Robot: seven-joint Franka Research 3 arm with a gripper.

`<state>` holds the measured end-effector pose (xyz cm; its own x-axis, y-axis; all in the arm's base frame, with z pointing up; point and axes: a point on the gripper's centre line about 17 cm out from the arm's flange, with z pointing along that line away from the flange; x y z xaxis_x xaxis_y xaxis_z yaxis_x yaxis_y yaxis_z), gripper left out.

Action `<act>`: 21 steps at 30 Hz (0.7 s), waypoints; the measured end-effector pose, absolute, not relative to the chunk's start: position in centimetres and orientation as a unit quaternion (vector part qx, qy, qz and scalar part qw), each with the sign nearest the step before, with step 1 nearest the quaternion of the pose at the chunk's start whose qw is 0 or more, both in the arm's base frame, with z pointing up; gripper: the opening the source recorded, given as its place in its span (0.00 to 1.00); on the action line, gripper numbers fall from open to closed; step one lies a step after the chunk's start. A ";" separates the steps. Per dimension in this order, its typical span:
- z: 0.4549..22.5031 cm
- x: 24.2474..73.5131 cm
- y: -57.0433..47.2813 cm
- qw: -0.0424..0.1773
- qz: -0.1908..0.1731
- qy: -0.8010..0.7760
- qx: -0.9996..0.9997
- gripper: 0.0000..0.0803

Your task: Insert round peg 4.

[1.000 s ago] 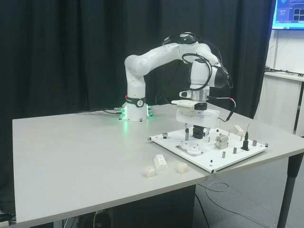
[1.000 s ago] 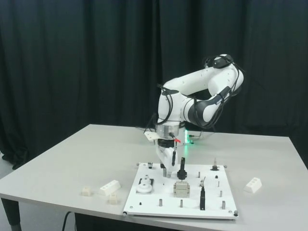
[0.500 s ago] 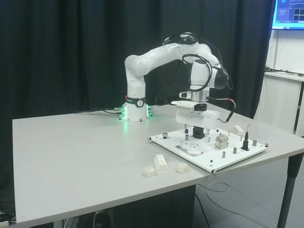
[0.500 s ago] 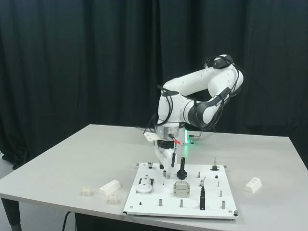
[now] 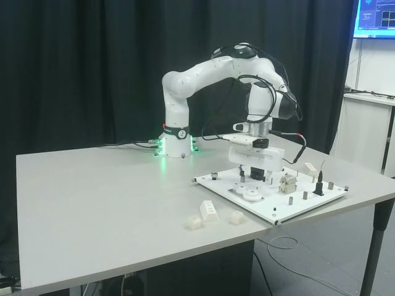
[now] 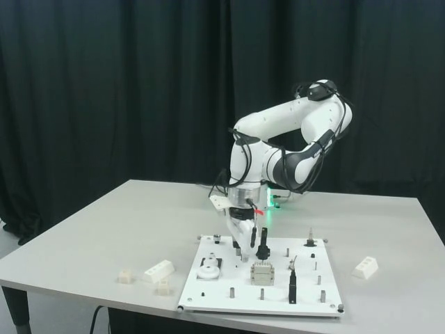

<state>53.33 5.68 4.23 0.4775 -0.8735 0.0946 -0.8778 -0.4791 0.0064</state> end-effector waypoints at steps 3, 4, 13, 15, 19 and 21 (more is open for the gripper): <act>4.4 53.3 5.6 0.028 0.040 -0.509 0.859 1.00; 4.5 53.3 5.6 0.029 0.040 -0.509 0.860 1.00; 5.6 53.1 5.5 0.031 0.034 -0.509 0.859 1.00; 5.9 53.0 5.5 0.031 0.032 -0.511 0.858 1.00; 6.3 52.8 5.5 0.031 0.028 -0.515 0.856 1.00; 6.4 52.7 5.5 0.030 0.027 -0.517 0.855 1.00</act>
<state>52.72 5.49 6.42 0.4649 -0.8820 0.0769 -0.8852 -0.4645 0.0245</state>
